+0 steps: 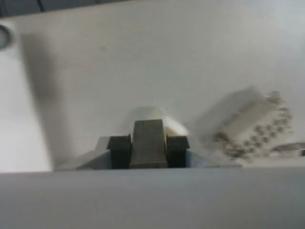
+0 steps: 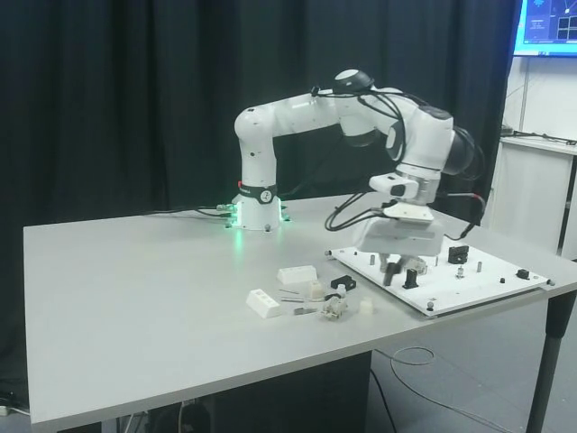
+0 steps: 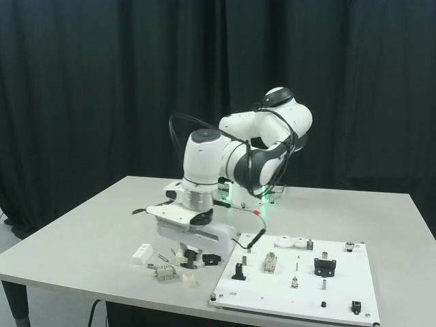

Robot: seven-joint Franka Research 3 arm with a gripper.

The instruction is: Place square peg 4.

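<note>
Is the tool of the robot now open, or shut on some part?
Shut on a grey peg: in the wrist view, both black fingers press its sides, above the white board.

The arm's base point(image 2: 256, 209) stands at the back of the surface point(image 2: 135, 289). The assembly board point(image 3: 340, 289) lies at the front edge, carrying small fixtures point(image 3: 324, 266). Just beside the board, on the bare surface, loose parts cluster: two blocks point(image 2: 264, 303), a connector point(image 3: 164, 272), and smaller pieces point(image 2: 343, 283). The gripper point(image 3: 185, 255) hangs over that cluster.
</note>
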